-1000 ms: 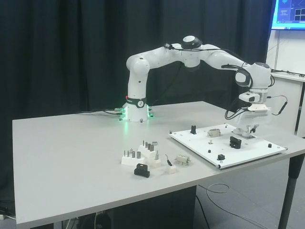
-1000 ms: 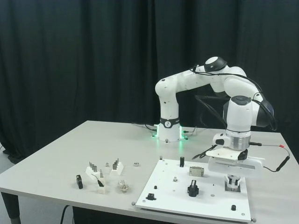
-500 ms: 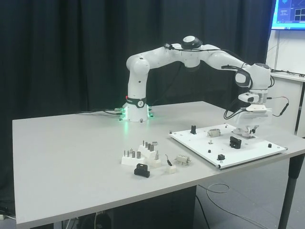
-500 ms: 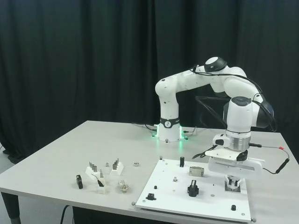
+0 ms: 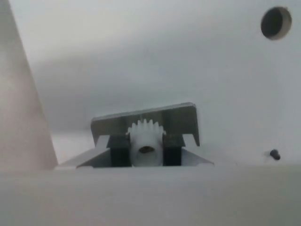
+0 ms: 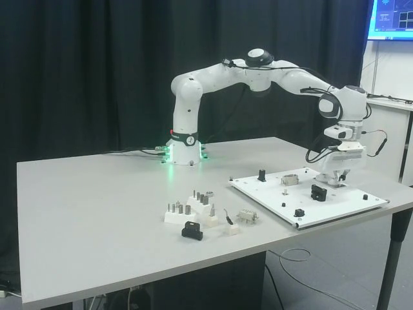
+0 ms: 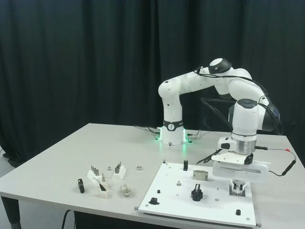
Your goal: Insert small gear.
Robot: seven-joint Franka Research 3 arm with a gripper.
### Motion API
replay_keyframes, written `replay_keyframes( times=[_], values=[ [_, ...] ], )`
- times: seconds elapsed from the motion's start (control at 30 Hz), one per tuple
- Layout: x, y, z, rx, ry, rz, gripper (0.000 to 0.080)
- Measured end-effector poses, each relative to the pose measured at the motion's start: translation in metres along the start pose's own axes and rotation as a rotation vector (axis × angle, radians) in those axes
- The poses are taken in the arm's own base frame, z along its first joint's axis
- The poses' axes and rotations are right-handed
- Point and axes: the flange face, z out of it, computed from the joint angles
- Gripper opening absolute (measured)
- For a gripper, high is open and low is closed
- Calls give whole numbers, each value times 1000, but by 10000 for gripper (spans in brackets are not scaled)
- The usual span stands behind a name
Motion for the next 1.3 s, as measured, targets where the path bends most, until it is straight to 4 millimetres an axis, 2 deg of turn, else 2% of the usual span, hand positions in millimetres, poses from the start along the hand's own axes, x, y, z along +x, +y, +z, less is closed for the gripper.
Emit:
replay_keyframes(
  times=[0.3,0.57,0.8,1.3],
  values=[
    [0,0,0,-1,4,-28,139],
    [0,0,0,-1,4,102,139],
    [0,0,1,-1,4,124,139],
    [0,0,2,0,5,-57,139]
  ],
)
